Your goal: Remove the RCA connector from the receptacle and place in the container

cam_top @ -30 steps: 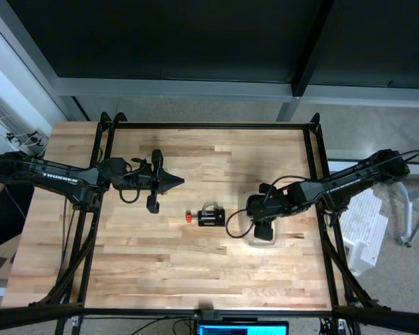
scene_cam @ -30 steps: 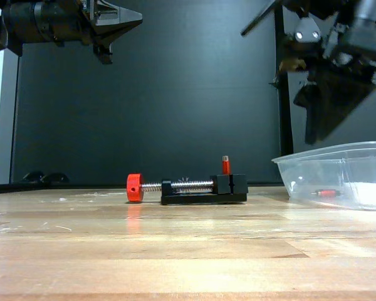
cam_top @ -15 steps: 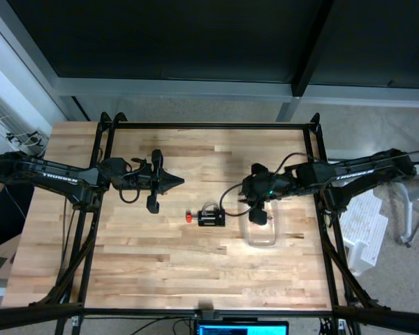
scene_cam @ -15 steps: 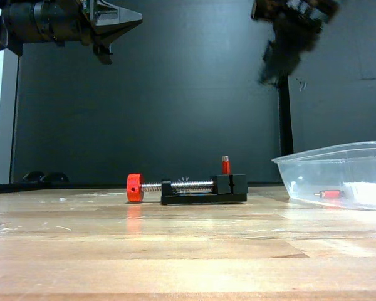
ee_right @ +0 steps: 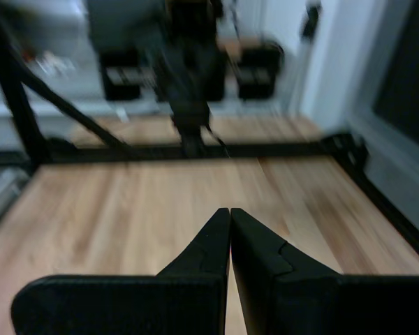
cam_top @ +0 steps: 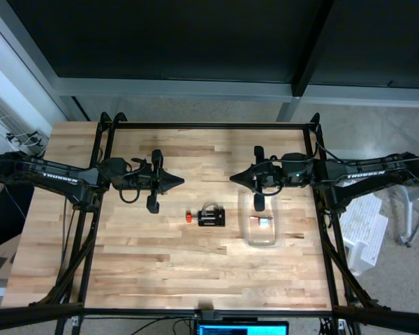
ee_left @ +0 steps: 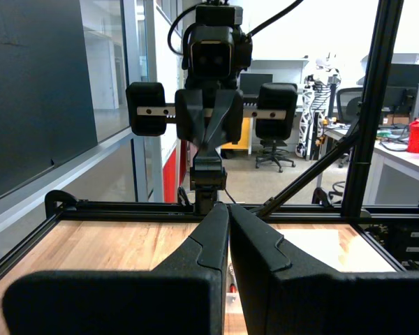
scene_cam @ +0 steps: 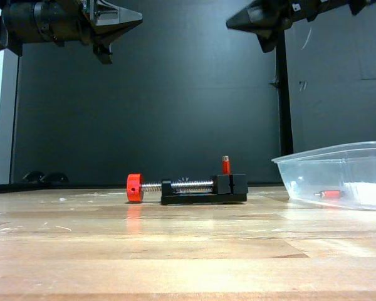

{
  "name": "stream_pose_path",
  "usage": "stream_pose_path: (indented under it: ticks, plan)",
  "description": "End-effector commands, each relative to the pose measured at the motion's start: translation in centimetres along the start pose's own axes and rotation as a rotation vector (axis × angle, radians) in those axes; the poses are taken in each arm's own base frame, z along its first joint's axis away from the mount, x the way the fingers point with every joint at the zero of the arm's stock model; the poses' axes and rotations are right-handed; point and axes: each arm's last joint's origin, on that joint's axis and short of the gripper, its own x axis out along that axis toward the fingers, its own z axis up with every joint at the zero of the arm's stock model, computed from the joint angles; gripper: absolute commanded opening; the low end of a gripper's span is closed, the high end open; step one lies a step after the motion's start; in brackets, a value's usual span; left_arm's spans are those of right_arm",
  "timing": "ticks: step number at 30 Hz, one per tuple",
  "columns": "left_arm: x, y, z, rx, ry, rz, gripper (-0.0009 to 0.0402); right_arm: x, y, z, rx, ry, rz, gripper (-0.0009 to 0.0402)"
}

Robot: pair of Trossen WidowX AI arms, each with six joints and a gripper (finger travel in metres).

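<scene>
The RCA connector (scene_cam: 328, 194) is lying inside the container (scene_cam: 301, 175) beside a small whitish piece (scene_cam: 363, 190), well apart from the receptacle (cam_top: 211, 218) sitting on the desk (cam_top: 160, 265). The left claw (cam_top: 176, 181) and the right claw (cam_top: 236, 177) are hovering high above the desk, each with its fingers pressed together and gripping nothing. The likeliest trouble, I judge, is the right arm dipping while swinging and clipping the light container's rim, spilling the connector out.
</scene>
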Motion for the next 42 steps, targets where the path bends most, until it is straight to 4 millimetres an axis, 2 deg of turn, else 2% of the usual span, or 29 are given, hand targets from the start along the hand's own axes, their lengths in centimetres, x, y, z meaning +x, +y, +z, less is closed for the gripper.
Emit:
stream_pose_path:
  ticks: [1,7,13,42]
  plan:
    - [0.0,0.0,0.0,0.0,0.0,0.0,0.0,0.1,-0.5,-0.3,0.01,-0.123,0.047,0.0]
    - [0.0,0.0,0.0,0.0,0.0,0.0,0.0,0.1,-1.3,-1.7,0.007,-0.23,0.014,0.0]
    - [0.0,0.0,0.0,0.0,0.0,0.0,0.0,0.0,-1.6,-2.9,0.01,-0.231,0.007,0.0]
    - [0.0,0.0,0.0,0.0,0.0,0.0,0.0,0.1,-1.3,-3.0,0.008,-0.215,0.065,0.0]
